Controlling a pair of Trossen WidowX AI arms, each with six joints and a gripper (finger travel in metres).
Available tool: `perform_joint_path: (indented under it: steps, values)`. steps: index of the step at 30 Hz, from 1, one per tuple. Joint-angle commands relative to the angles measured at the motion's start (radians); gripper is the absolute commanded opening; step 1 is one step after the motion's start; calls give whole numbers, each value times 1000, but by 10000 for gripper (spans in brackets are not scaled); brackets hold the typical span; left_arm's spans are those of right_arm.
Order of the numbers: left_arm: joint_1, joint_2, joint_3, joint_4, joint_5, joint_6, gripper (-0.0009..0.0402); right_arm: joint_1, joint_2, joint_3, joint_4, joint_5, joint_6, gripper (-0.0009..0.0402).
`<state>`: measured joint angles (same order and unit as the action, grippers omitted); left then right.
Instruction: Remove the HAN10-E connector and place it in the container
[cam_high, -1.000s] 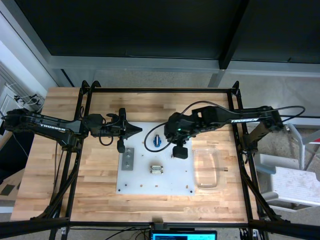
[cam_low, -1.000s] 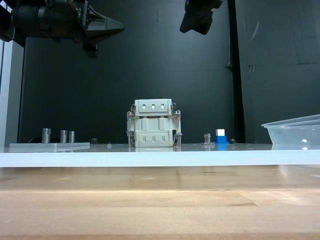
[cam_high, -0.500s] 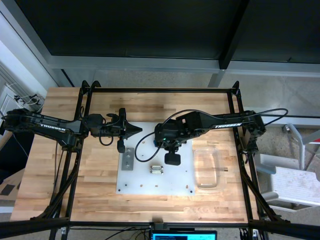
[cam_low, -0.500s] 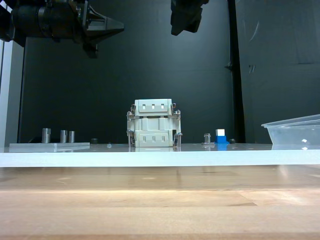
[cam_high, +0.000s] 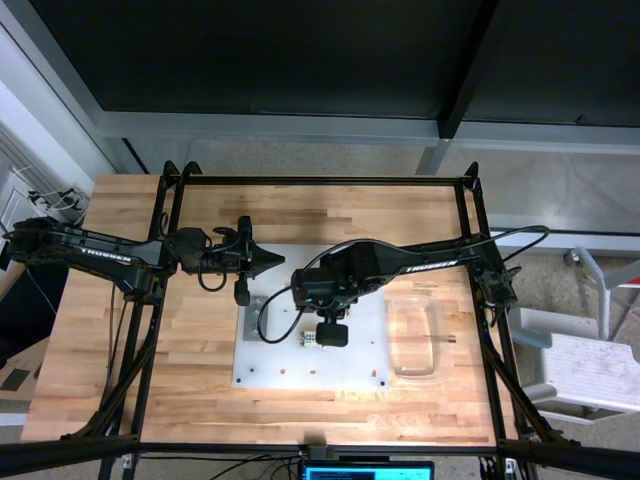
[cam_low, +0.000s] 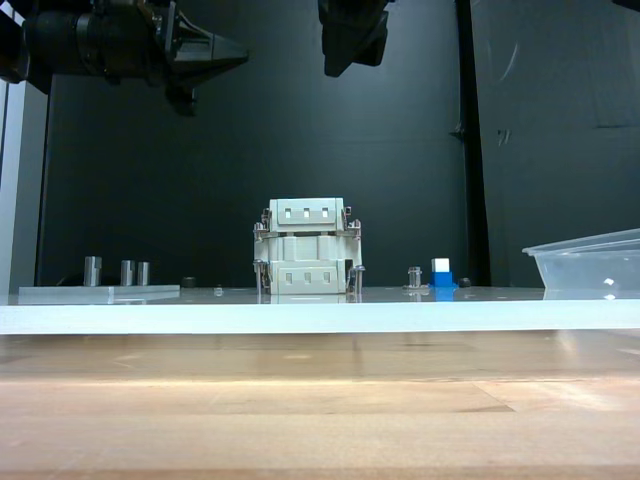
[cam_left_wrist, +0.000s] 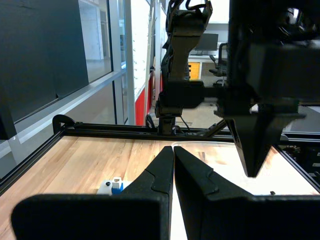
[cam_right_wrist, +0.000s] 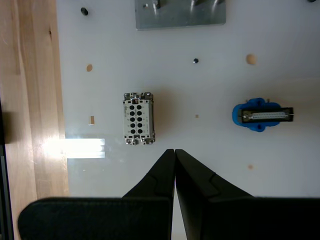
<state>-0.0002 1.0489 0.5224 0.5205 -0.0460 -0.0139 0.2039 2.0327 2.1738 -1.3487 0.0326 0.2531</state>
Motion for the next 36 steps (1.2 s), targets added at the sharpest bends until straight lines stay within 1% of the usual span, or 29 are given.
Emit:
perform_joint_path:
  steps: [1, 7, 17, 22, 28, 36]
  values:
    - [0, 0, 0, 0, 0, 0, 0, 10, 24, 11, -6, -2, 1, 15]
    - [0, 0, 0, 0, 0, 0, 0, 24, 42, 7, 1, 0, 6, 67]
    - [0, 0, 0, -1, 0, 0, 0, 43, 93, 8, 45, 0, 23, 178]
    - [0, 0, 0, 0, 0, 0, 0, 48, 114, 8, 52, -2, 30, 221]
    - [0, 0, 0, 0, 0, 0, 0, 51, 135, 8, 58, 0, 29, 247]
    - [0, 0, 0, 0, 0, 0, 0, 52, 169, 5, 79, 0, 21, 251]
